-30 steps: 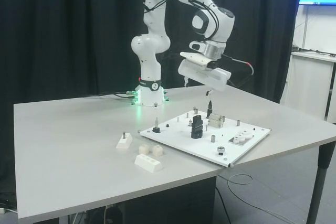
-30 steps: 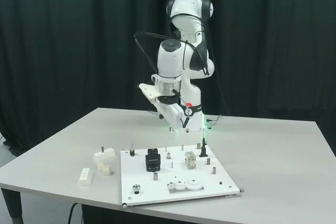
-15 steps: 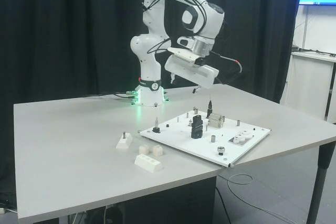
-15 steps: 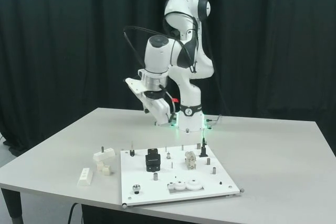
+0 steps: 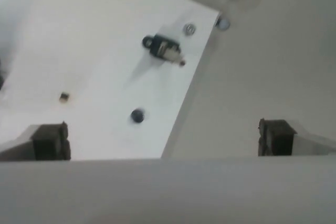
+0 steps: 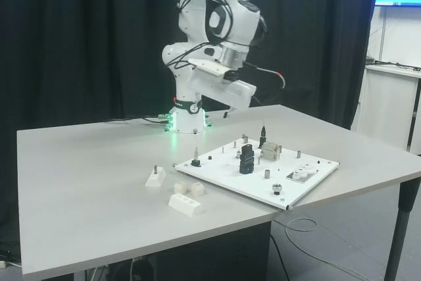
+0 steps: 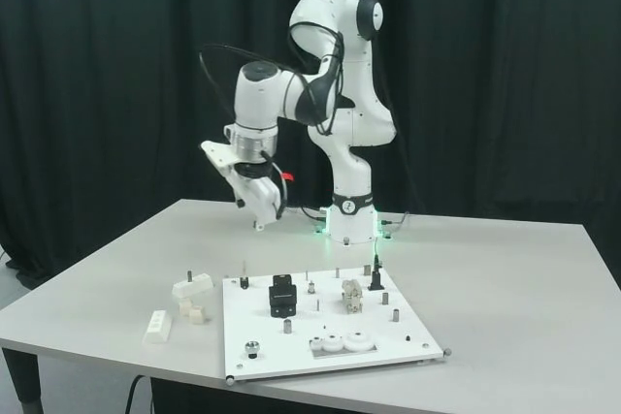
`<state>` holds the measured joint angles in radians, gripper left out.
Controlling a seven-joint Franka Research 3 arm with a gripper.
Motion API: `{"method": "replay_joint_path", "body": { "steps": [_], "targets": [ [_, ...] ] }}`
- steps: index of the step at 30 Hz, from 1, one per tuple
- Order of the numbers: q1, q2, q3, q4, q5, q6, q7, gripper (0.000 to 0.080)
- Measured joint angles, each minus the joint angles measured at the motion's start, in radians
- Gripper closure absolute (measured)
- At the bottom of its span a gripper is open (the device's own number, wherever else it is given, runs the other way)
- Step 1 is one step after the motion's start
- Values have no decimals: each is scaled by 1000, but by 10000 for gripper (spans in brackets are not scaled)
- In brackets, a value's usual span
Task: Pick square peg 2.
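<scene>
Wrist view, tool (image 5: 163, 140) fingers spread apart, empty, above flat white board (image 5: 94, 66), smooth grey table (image 5: 262, 66)

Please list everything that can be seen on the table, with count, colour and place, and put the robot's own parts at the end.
table: one, grey, carries everything.
board: one, white, flat, near the table's front edge.
small parts on the board: several, black, grey and white, mostly upright; too small to name singly.
blocks: three, white, on the bare table beside the board.
curtain: one, black, behind the table.
arm: one, white, bolted at the table's rear, green light at its base.
gripper: one, fingers open, holding nothing, above the board's edge on the side of the blocks.
</scene>
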<state>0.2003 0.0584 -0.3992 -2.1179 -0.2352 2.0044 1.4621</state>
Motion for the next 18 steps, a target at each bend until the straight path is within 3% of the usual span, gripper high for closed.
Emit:
{"method": "replay_joint_path", "body": {
  "steps": [11, 18],
  "targets": [
    [-109, 1, -10, -33, -1, 91, -131, 3],
    [-154, 1, -39, -76, 5, 186, -269, 3]
  ]
}}
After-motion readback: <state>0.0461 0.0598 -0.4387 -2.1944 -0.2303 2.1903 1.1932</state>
